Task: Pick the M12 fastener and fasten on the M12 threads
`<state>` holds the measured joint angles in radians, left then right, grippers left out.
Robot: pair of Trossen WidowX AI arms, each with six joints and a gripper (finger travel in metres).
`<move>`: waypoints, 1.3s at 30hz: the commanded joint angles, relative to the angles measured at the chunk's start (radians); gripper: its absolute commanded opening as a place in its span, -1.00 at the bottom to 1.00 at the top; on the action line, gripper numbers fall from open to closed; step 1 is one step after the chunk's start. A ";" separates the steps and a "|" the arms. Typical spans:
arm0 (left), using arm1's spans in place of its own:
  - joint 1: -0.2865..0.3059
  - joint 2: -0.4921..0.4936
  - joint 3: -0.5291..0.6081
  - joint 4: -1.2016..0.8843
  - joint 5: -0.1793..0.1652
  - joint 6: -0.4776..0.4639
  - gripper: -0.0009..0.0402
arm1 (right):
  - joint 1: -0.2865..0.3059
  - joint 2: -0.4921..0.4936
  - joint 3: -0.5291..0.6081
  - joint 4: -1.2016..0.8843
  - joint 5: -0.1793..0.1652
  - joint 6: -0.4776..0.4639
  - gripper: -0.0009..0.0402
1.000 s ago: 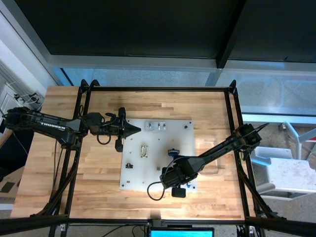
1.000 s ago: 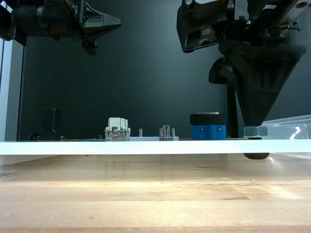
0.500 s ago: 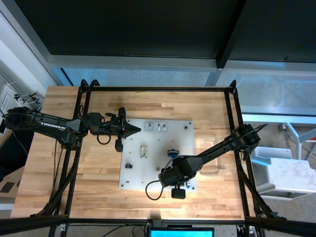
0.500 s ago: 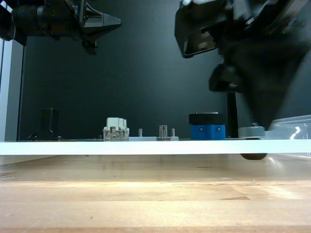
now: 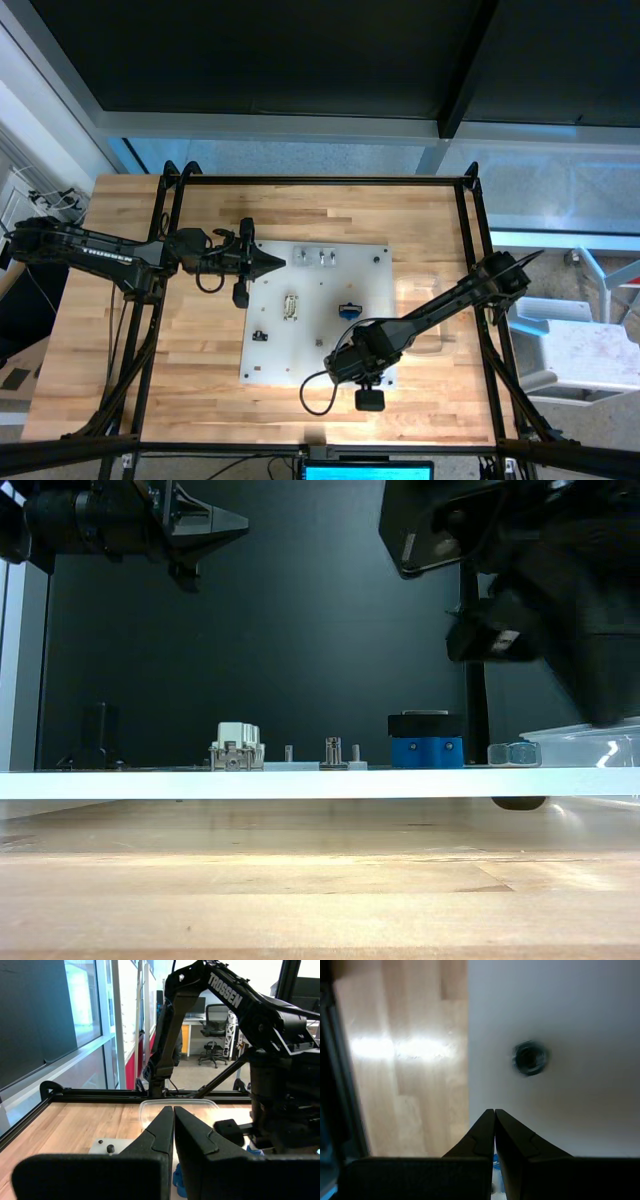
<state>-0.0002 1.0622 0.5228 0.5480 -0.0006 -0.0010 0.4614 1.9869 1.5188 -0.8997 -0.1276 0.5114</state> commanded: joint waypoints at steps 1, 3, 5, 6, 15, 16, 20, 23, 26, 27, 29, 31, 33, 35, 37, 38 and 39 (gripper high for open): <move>0.000 0.000 0.000 -0.001 0.000 0.000 -0.96 | -0.002 -0.003 0.009 -0.003 0.111 0.015 -0.96; 0.000 0.000 0.000 0.000 0.000 0.000 -0.96 | -0.002 -0.003 0.009 -0.003 0.160 0.031 -0.96; 0.000 0.000 0.000 -0.001 0.000 0.000 -0.96 | -0.004 0.002 0.009 -0.002 0.165 0.030 -0.96; 0.000 0.000 0.000 -0.001 0.000 0.000 -0.96 | -0.004 0.006 0.008 -0.001 0.163 0.028 -0.96; 0.000 0.000 0.000 0.000 0.000 0.000 -0.96 | -0.004 0.020 0.007 0.017 0.163 0.029 -0.96; 0.000 0.000 0.000 0.000 0.000 0.000 -0.96 | -0.004 0.020 0.006 0.019 0.163 0.029 -0.96; 0.000 0.000 0.000 0.000 0.000 0.000 -0.96 | -0.003 0.020 -0.005 0.045 0.162 0.031 -0.96; 0.000 0.000 0.000 0.000 0.000 0.000 -0.96 | -0.003 0.020 -0.006 0.046 0.162 0.031 -0.96; 0.000 0.000 0.000 0.000 0.000 0.000 -0.96 | -0.003 0.020 -0.006 0.046 0.140 0.031 -0.96; 0.000 0.000 0.000 0.000 0.000 0.000 -0.96 | -0.003 0.020 -0.006 0.046 0.113 0.027 -0.96; 0.000 0.000 0.000 -0.001 0.000 0.000 -0.96 | -0.003 0.020 -0.006 0.045 0.048 0.022 -0.96; 0.000 0.000 0.000 0.000 0.000 0.000 -0.96 | -0.003 0.020 -0.006 0.045 0.008 0.023 -0.96; 0.000 0.000 0.000 0.000 0.000 0.000 -0.96 | -0.003 0.020 -0.006 0.044 -0.024 0.022 -0.96; 0.000 0.000 0.000 0.000 0.000 0.000 -0.96 | -0.003 0.019 -0.006 0.042 -0.051 0.015 -0.96; 0.000 0.000 0.000 0.000 0.000 0.000 -0.96 | -0.003 0.018 -0.006 0.042 -0.058 0.015 -0.96; 0.000 0.000 0.000 0.000 0.000 0.000 -0.96 | -0.003 0.018 -0.006 0.042 -0.057 0.015 -0.96; 0.000 0.000 0.000 0.000 0.000 0.000 -0.96 | -0.003 0.018 -0.006 0.041 -0.055 0.015 -0.96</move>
<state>-0.0002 1.0618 0.5228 0.5472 -0.0006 -0.0006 0.4587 2.0060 1.5131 -0.8577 -0.1844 0.5282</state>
